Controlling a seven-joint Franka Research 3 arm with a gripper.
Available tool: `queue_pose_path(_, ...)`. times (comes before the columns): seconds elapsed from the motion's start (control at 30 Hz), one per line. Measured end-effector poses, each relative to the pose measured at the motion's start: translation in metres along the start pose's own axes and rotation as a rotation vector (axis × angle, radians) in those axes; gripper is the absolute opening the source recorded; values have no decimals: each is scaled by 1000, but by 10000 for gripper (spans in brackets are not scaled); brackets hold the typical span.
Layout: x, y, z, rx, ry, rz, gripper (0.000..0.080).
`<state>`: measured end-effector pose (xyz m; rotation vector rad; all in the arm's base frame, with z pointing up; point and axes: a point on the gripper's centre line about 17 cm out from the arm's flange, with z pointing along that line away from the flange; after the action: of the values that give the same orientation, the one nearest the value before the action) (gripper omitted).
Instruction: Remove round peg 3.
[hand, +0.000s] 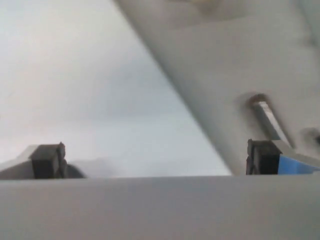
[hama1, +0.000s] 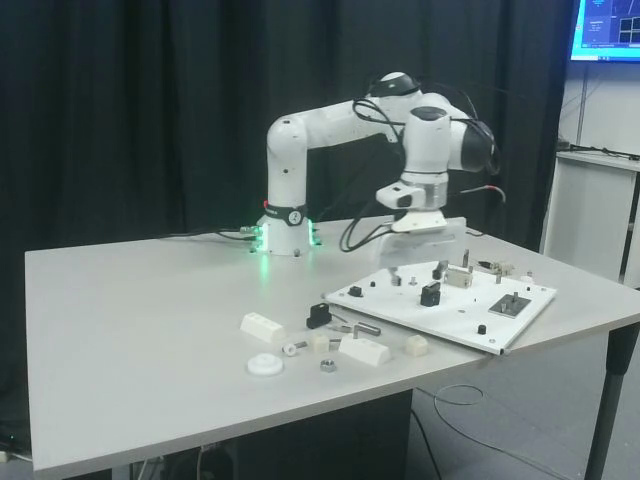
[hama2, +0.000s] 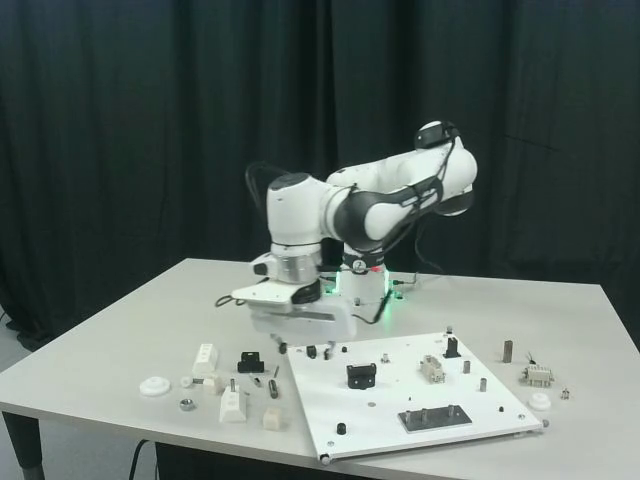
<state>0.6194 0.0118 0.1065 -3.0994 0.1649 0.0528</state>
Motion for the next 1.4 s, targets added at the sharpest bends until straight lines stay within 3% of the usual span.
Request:
queue_pose_path(0.53,-31,-117,15,24,-35,-87,800)
queue_pose_path(1.4,-106,-255,56,3,-83,-206,800)
